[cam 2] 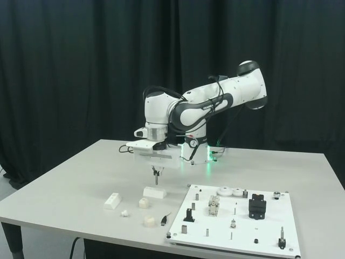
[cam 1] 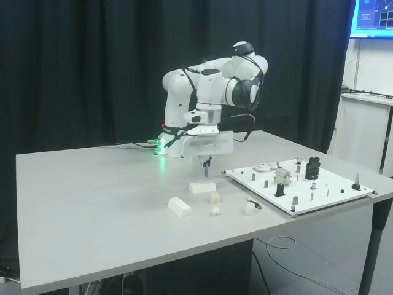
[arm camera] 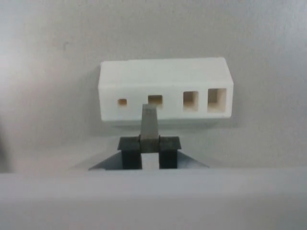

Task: Insert square peg 2.

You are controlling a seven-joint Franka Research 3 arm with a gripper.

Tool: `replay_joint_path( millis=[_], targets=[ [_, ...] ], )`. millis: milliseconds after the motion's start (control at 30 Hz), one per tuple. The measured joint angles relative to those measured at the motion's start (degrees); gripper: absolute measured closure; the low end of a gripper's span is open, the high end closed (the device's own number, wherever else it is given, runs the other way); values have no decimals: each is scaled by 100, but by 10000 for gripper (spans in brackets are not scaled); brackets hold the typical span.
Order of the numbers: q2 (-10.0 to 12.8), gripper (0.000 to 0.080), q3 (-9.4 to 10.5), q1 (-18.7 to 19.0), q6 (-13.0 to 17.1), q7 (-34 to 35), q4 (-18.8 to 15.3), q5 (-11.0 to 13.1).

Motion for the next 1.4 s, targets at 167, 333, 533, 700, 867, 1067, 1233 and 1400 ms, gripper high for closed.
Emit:
replay_joint_path(
  millis=[167, 333, 533, 700, 867, 1067, 1233, 1400],
  targets=[
    [0, 731, -34, 42, 0, 0, 4, -40],
    [0, 731, -52, 77, 1, 0, 8, -50],
    [0, 731, -68, 111, 6, 0, 13, -51],
    [0, 731, -80, 128, 7, 0, 28, -52],
    [0, 731, -102, 141, 7, 0, 53, -52],
    [0, 731, -146, 151, 13, 0, 77, -87],
    [0, 731, -178, 163, 16, 0, 91, -135],
    [0, 731, -205, 185, 29, 0, 96, -191]
  ],
)
